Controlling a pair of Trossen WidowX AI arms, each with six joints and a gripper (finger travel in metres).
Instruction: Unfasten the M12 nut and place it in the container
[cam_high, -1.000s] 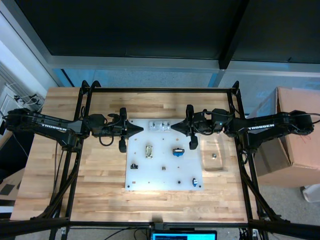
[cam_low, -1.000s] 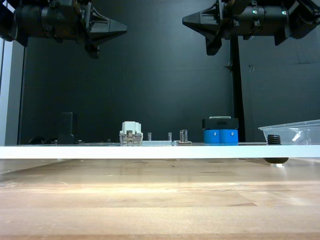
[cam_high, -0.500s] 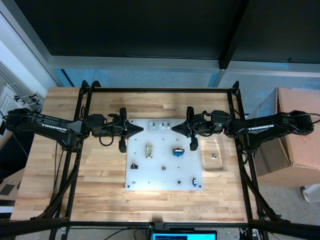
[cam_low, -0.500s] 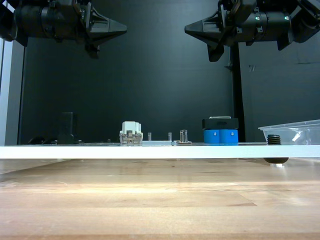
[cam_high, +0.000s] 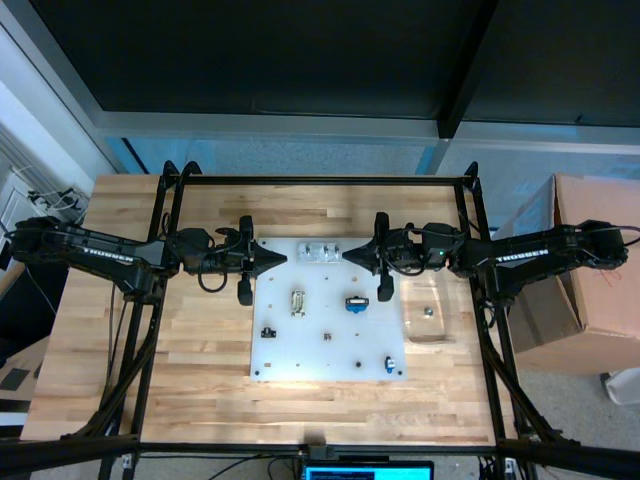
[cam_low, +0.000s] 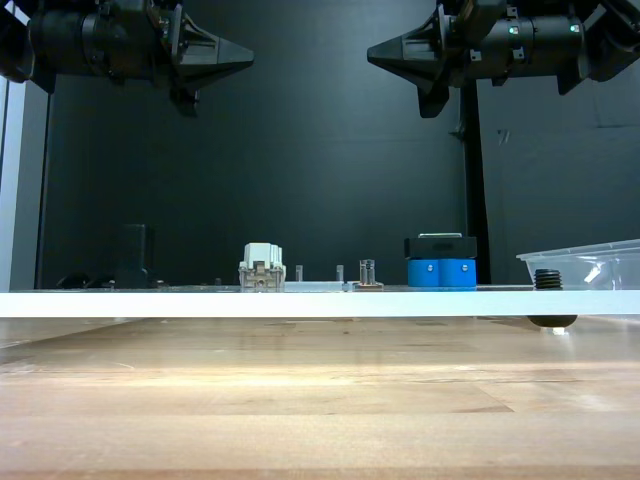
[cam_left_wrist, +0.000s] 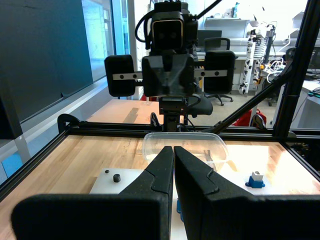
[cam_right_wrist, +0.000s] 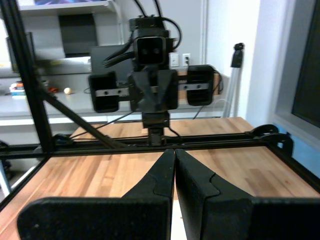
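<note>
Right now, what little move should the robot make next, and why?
Probably just draw the right claw back toward its own side. The silver nut lies free in the clear container, and the black stud shows bare ribs. The right claw and the left claw are both shut on nothing, high above the board.

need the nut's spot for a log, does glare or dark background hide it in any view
High view: even light, nut shows lying free in the clear container. Low view: dark behind, so left gripper and right gripper, high above the board, read as silhouettes; stud bare. Left wrist view: background washed bright.
</note>
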